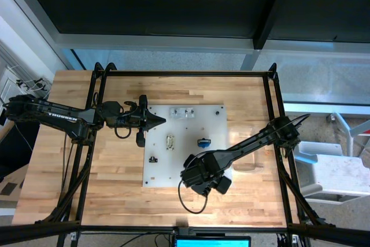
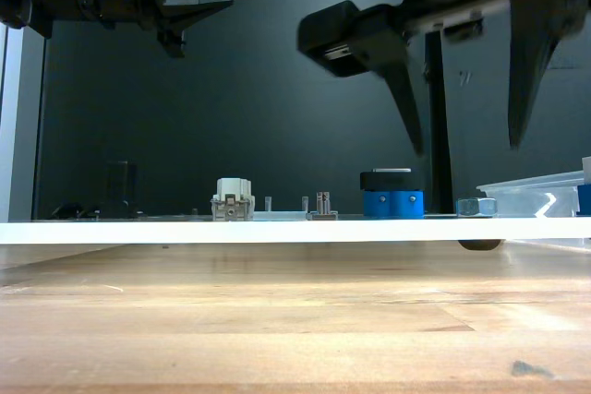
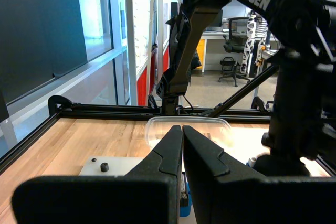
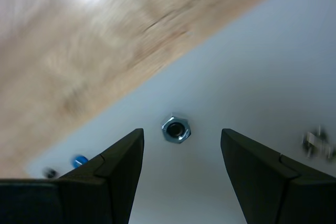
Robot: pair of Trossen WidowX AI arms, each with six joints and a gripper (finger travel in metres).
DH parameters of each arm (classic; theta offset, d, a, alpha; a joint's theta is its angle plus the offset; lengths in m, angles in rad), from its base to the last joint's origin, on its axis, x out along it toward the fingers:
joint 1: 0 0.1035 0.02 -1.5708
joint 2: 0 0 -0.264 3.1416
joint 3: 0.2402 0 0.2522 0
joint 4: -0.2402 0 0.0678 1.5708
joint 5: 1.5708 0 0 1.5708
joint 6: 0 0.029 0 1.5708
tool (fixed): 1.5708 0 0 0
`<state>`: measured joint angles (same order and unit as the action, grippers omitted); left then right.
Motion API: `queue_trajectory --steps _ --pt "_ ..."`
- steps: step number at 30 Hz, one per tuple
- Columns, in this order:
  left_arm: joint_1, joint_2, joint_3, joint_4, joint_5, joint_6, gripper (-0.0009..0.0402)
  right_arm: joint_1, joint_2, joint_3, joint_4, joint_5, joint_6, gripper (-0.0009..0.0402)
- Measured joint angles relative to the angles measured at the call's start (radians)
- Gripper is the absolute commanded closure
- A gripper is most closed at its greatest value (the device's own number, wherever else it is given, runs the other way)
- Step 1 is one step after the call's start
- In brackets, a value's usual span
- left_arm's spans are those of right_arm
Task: Unfasten the M12 fastener and place in the container
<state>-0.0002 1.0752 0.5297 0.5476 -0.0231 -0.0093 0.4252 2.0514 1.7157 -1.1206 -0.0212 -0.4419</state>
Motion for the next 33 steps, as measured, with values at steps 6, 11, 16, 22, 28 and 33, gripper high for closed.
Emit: queue_trajectory --steps 6,11,16,22,28,33 --pt "0.0 0.0 0.0 0.0 0.0 0.0 0.0393 0.011 -0.054 -0.044 0.037 -0.002 0.499 0.0255" --pt "0.0 0.0 0.0 0.0 0.0 0.0 0.0393 0.016 -0.105 -0.13 0.098 -0.005 0.698 0.0365" --pt "0.0 0.0 0.0 0.0 0.0 0.0 0.0393 0.017 -0.119 -0.187 0.137 -0.028 0.818 0.0387" --pt "0.0 0.0 0.0 0.0 0.0 0.0 0.0393 0.018 -0.118 -0.232 0.202 -0.085 0.842 0.0394" --pt "0.0 0.0 0.0 0.0 0.0 0.0 0.0393 0.018 -0.115 -0.274 0.282 -0.104 0.888 0.0393" --pt "0.0 0.0 0.0 -0.001 0.0 0.0 0.0393 0.017 -0.098 -0.286 0.296 -0.103 0.898 0.0393"
